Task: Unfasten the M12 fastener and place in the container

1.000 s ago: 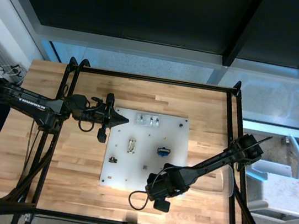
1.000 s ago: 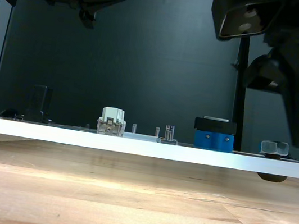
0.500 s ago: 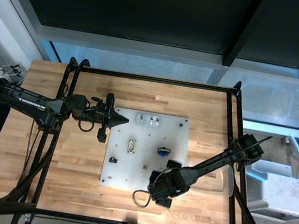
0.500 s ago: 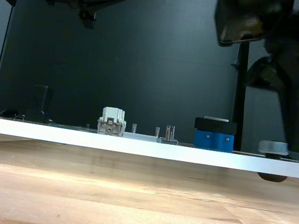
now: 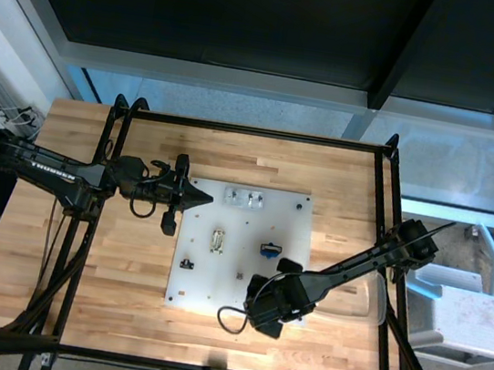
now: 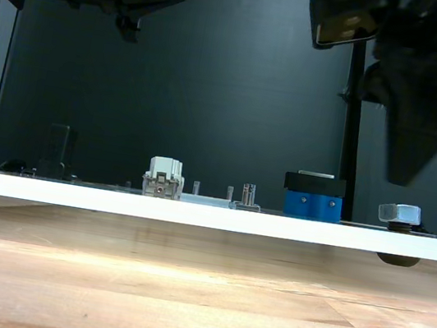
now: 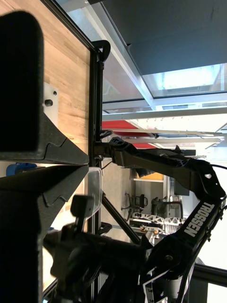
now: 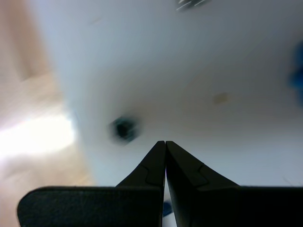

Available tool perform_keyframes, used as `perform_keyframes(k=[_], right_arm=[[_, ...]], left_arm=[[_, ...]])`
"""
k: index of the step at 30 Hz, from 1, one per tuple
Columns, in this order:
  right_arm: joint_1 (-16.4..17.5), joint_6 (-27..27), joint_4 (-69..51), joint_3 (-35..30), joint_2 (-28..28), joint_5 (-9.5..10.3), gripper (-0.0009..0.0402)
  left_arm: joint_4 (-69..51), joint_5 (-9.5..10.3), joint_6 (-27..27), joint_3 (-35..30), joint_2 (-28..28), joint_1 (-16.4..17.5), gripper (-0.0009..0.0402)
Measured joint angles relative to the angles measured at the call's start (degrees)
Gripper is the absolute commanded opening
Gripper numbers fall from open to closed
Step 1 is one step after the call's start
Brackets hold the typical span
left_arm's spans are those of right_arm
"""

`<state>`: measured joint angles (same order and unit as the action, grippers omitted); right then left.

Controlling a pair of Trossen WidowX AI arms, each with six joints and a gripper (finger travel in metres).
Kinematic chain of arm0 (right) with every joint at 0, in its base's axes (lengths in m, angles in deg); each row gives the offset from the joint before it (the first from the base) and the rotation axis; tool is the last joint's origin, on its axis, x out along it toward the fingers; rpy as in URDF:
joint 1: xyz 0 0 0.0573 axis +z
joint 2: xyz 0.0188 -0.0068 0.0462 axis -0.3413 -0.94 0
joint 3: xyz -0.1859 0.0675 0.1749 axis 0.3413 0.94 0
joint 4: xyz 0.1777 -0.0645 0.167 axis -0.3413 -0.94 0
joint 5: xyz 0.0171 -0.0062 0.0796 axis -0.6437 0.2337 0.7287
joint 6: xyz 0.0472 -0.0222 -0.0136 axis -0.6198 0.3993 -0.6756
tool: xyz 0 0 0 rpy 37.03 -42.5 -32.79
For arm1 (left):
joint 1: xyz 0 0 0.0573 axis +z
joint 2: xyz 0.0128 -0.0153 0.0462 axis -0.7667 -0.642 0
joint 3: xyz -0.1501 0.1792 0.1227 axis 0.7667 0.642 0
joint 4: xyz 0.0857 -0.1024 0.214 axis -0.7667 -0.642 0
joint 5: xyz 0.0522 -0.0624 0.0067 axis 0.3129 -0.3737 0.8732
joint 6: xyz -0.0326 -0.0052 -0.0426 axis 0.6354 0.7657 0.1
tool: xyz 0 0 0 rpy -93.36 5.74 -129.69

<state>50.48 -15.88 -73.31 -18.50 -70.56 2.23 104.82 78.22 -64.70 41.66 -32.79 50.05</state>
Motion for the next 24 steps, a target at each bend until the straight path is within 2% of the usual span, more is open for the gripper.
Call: perform_keyframes(k=[4,6,15,21,24], right_arm=[[0.28,1.79,3.74,0.0,0.13,7.32,0.0],[0.28,2.51,5.16,0.0,0.09,8.66,0.0],[0.33,6.93,7.43,3.17,-0.17,8.46,0.0],[0.22,7.23,10.86,5.55,-0.17,8.15,0.0],[0.22,7.32,10.93,5.66,-0.17,5.84,0.0]], left_arm=[[0.0,0.0,0.02,0.0,0.0,0.0,0.0],[0.0,0.0,0.0,0.0,0.0,0.0,0.0],[0.0,-0.02,0.02,0.0,0.0,0.0,0.0],[0.0,-0.02,0.0,0.0,0.0,0.0,0.0],[0.0,-0.02,0.0,-0.02,0.0,0.0,0.0]])
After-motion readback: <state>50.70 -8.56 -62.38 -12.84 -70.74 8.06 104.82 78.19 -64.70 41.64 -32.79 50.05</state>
